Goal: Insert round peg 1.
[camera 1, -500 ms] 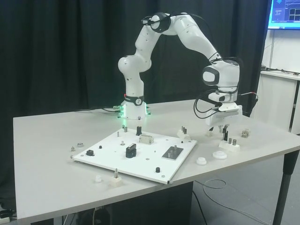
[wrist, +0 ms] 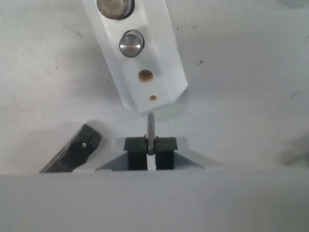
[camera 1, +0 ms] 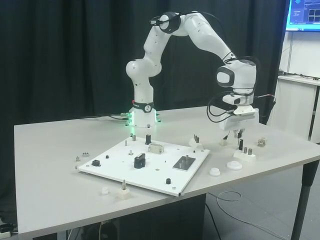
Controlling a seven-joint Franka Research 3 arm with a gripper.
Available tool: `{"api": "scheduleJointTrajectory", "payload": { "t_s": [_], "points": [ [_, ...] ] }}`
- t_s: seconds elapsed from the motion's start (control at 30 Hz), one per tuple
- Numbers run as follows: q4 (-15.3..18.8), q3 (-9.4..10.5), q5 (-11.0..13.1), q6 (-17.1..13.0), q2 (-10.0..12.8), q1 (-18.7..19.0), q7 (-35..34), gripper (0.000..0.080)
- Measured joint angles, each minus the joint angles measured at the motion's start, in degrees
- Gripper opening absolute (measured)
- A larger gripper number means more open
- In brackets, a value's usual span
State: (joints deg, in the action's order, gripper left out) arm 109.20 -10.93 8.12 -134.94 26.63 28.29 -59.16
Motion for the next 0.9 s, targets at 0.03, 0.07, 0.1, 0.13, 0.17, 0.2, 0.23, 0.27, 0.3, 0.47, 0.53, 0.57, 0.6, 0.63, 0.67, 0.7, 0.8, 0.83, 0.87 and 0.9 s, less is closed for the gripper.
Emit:
{"api": "scheduleJointTrajectory", "payload": {
  "t_s": [0.03,0.07,0.1,0.13,0.17,0.2,0.23,0.27,0.3,0.47,0.53,0.57,0.6,0.63,0.67,0.7,0.8,0.83,0.87,0.9],
  "points": [
    [0.00,-0.02,-0.03,0.03,-0.04,0.00,0.00,0.0032],
    [0.00,-0.04,-0.09,0.05,-0.08,0.00,0.00,0.0032],
    [0.00,-0.06,-0.18,0.06,-0.11,0.00,0.00,0.0032],
    [0.00,-0.10,-0.29,0.06,-0.15,0.00,0.00,0.0032],
    [-0.01,-0.14,-0.39,0.06,-0.17,0.00,-0.06,0.0032],
    [-0.01,-0.18,-0.52,0.06,-0.21,0.00,-0.17,0.0032],
    [-0.01,-0.24,-0.68,0.06,-0.24,0.00,-0.29,0.0032],
    [-0.03,-0.30,-0.84,0.06,-0.26,0.00,-0.40,0.0032],
    [-0.04,-0.39,-1.02,0.06,-0.29,0.00,-0.49,0.0032],
    [-0.15,-1.01,-2.11,0.08,-0.48,0.00,-0.90,0.0032],
    [-0.18,-1.35,-2.46,0.16,-0.61,0.00,-0.96,0.0032],
    [-0.19,-1.55,-2.62,0.22,-0.69,-0.01,-0.97,0.0032],
    [-0.20,-1.72,-2.80,0.29,-0.76,-0.03,-0.97,0.0032],
    [-0.22,-1.91,-2.98,0.37,-0.84,-0.05,-0.97,0.0032],
    [-0.22,-2.12,-3.15,0.45,-0.92,-0.05,-0.97,0.0032],
    [-0.23,-2.37,-3.33,0.55,-1.02,-0.05,-0.97,0.0032],
    [-0.23,-3.13,-3.85,1.03,-1.33,-0.07,-1.03,0.0032],
    [-0.24,-3.41,-4.08,1.38,-1.47,-0.09,-1.19,0.0032],
    [-0.24,-3.73,-4.29,1.75,-1.63,-0.10,-1.44,0.0032],
    [-0.24,-4.05,-4.48,2.09,-1.80,-0.10,-1.75,0.0032]
  ]
}}
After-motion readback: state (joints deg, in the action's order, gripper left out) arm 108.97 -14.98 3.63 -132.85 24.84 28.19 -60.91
